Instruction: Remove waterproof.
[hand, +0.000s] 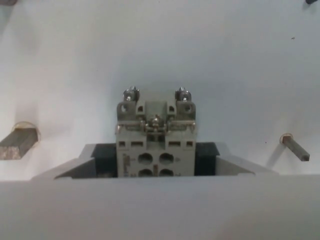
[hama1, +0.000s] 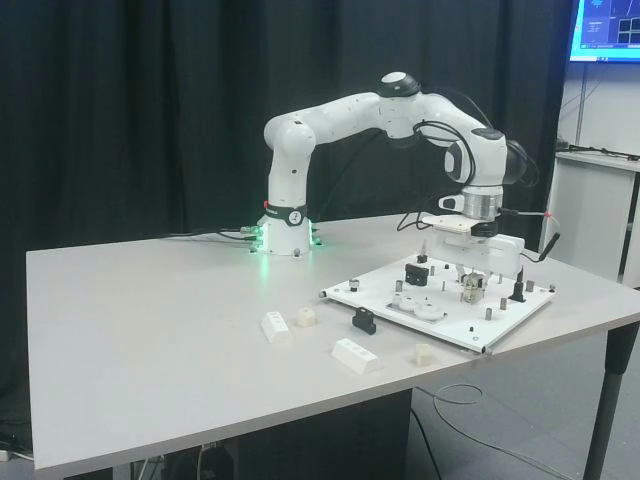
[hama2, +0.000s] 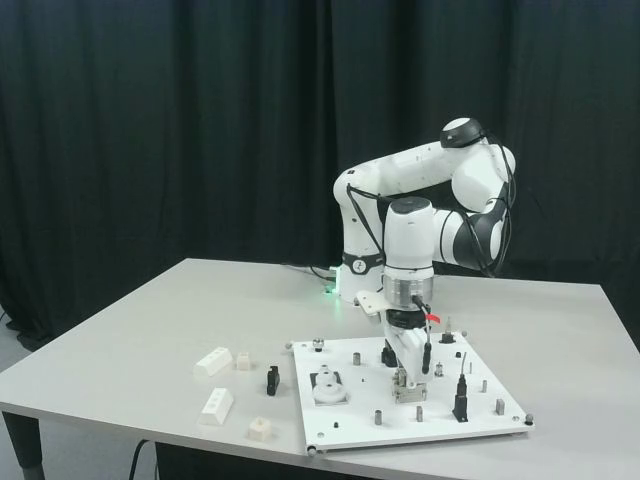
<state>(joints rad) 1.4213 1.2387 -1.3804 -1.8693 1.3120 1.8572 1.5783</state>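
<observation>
At frame centre the fingers (hand: 155, 172) sit closed around the connector (hand: 155, 135) on the board (hand: 240, 75); pull straight up, without tilting.

The grey table (hama1: 150, 310) carries a white board (hama1: 440, 322), the arm's base (hama1: 283, 235), and small loose blocks (hama1: 357, 354)
</observation>
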